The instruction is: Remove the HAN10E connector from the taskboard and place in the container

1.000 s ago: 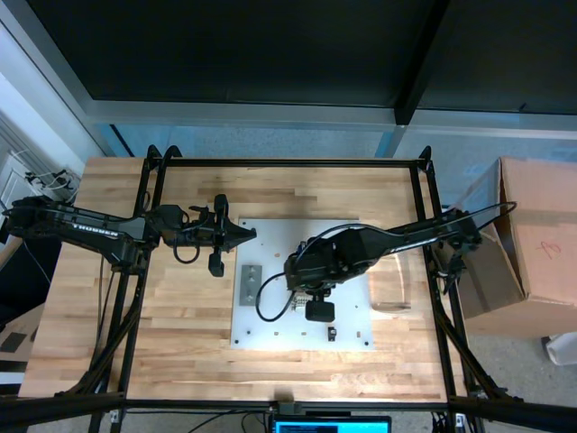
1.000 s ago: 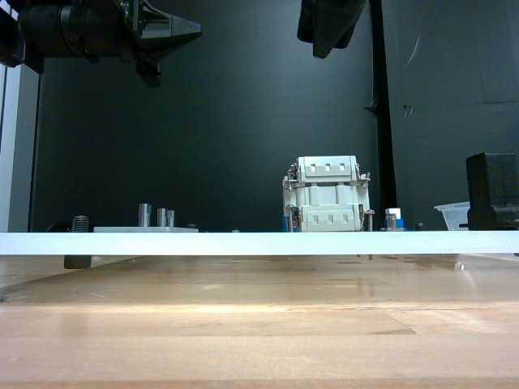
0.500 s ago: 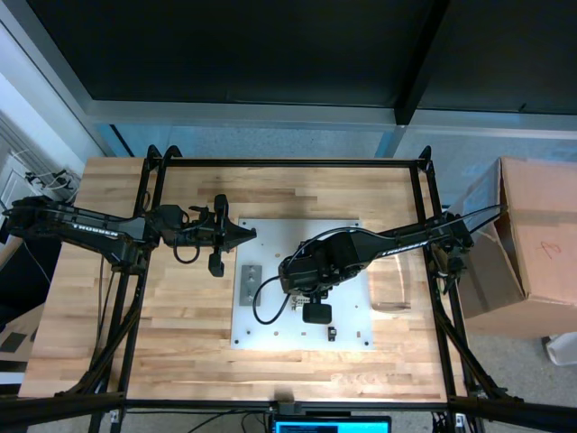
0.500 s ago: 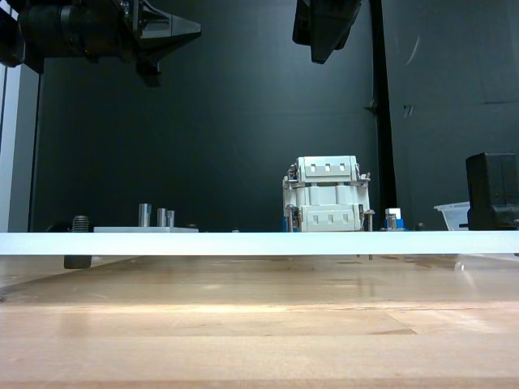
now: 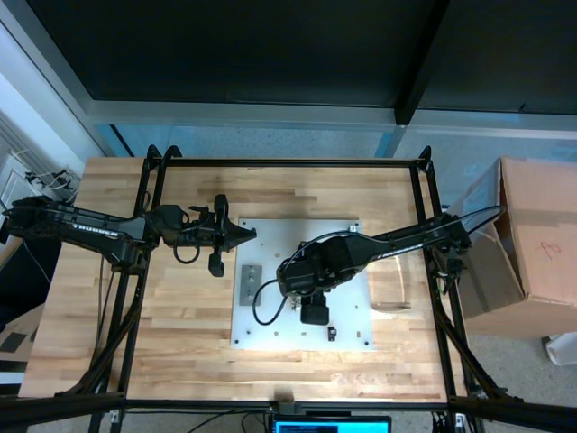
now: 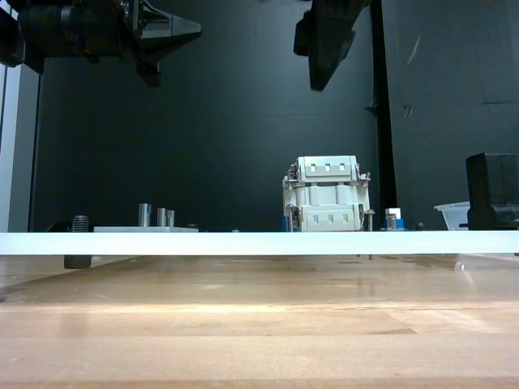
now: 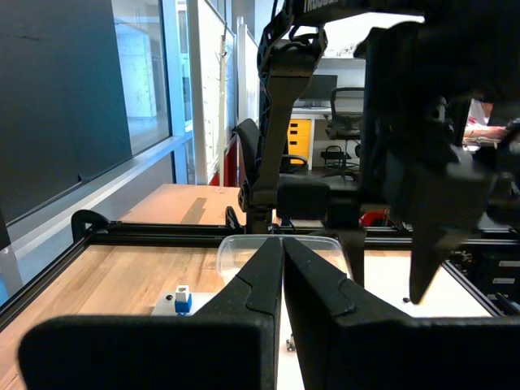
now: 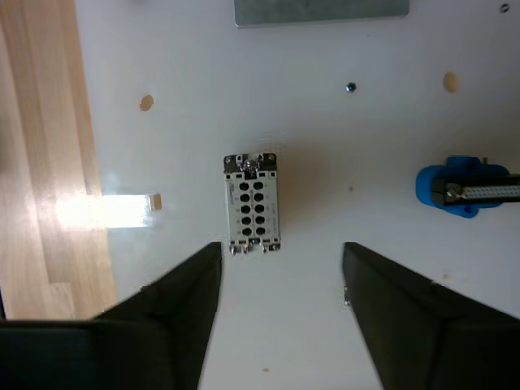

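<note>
One wooden table [image 5: 180,316] carries everything, and one cardboard box [image 5: 532,244] stands beyond its right edge. Two black arms reach inward over it, one from each side. One white taskboard [image 5: 270,329] lies flat at the middle of the table, and one clear container [image 5: 397,287] sits just beside its right edge. The left gripper [image 7: 282,244] hangs high above the table near the board's left edge, its two fingers pressed together with only a thin seam between them, gripping nothing. The right gripper [image 8: 280,248] hovers well above the middle of the board, pointing straight down, its two fingers spread wide with nothing between them. One grey metal plate [image 5: 250,281] is fixed on the left part of the board, and three short metal pegs [image 6: 160,217] stand up from it. The single HAN10E connector [image 6: 327,194] sits upright in its seat on the board, directly below the right gripper and clear of both grippers; its face shows two rows of five holes. One blue connector [image 8: 455,188] lies on the board near it, apart from it.
</note>
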Motion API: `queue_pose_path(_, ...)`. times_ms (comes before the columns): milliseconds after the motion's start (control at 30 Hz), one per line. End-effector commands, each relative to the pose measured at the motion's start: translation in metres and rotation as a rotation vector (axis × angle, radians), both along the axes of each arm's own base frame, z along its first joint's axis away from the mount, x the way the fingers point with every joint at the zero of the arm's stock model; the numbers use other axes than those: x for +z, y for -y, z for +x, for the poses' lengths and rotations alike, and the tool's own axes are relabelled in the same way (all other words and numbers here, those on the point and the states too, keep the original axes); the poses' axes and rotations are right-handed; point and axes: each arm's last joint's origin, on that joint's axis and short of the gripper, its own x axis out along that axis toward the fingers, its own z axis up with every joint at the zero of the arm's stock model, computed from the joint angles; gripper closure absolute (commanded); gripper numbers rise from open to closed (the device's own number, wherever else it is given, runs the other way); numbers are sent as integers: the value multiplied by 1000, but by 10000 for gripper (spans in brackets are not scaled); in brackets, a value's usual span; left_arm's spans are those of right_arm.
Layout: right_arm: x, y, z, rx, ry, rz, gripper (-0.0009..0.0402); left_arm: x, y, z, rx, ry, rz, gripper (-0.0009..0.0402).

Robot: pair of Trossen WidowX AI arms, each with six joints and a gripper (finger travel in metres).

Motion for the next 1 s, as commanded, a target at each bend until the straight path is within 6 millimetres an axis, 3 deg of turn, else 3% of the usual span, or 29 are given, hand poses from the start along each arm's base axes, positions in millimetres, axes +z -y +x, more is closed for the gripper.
queue_pose_path(33, -10, -2, 6, 0, -8, -3, 127, 0, 0, 0, 0, 0, 0, 393)
queue_pose_path(300, -33, -7, 17, 9, -58, -17, 82, 0, 0, 0, 0, 0, 0, 393)
queue_pose_path(667, -60, -12, 27, 32, -108, -32, 83, 0, 0, 0, 0, 0, 0, 393)
queue_pose_path(1000, -80, -13, 24, 51, -135, -43, 83, 0, 0, 0, 0, 0, 0, 393)
